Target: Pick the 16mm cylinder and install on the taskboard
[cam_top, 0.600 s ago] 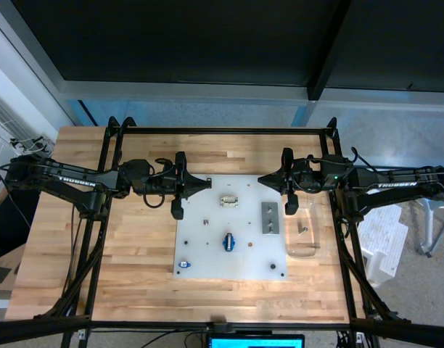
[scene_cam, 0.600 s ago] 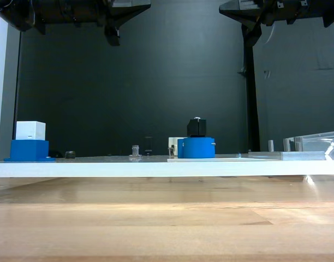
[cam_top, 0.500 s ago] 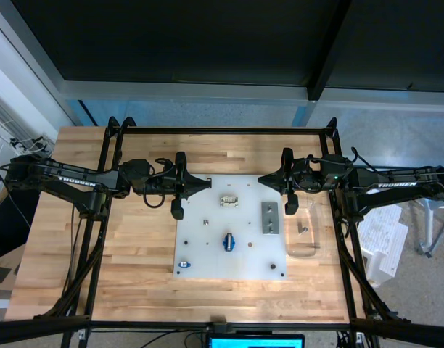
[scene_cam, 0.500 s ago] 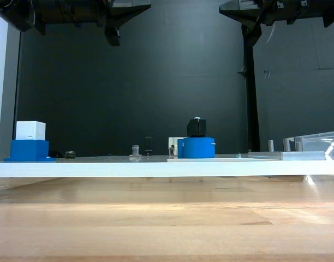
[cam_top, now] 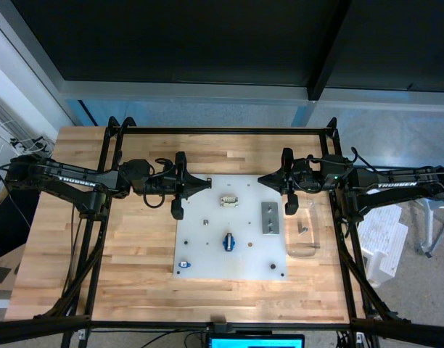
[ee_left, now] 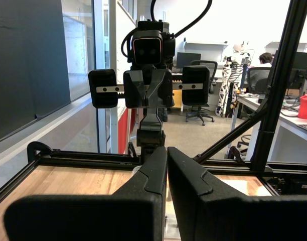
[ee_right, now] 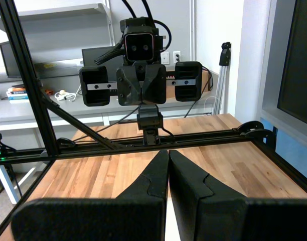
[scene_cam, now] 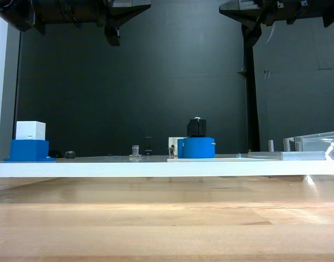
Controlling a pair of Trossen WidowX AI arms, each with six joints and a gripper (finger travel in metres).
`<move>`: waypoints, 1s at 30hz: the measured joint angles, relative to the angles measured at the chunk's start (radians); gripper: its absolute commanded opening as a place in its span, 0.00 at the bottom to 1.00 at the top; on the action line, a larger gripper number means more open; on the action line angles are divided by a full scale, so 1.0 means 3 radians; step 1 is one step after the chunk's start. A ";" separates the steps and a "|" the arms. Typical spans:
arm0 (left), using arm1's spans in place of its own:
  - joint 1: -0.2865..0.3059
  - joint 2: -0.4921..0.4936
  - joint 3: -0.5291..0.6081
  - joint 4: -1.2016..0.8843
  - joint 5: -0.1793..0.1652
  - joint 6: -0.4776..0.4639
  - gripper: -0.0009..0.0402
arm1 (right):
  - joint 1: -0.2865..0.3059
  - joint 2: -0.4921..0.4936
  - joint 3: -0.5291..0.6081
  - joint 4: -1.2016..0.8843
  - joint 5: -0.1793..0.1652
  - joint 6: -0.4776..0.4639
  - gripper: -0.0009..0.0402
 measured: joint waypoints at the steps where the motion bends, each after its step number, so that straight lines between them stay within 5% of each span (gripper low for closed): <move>1: 0.0000 -0.0001 0.0000 0.0000 0.0000 -0.0001 0.02 | 0.0000 -0.0005 0.0020 -0.0078 -0.0001 0.0001 0.02; 20: 0.0000 -0.0001 0.0000 0.0000 0.0000 0.0000 0.02 | 0.0203 -0.0011 0.0827 -0.2856 -0.0034 0.0089 0.02; 24: 0.0000 -0.0001 0.0000 0.0000 0.0000 0.0000 0.02 | 0.0210 -0.0013 0.0903 -0.3274 -0.0173 0.0093 0.02; 30: 0.0000 -0.0001 0.0000 0.0000 0.0000 0.0000 0.02 | 0.0220 -0.0011 0.1034 -0.3675 -0.0201 0.0098 0.02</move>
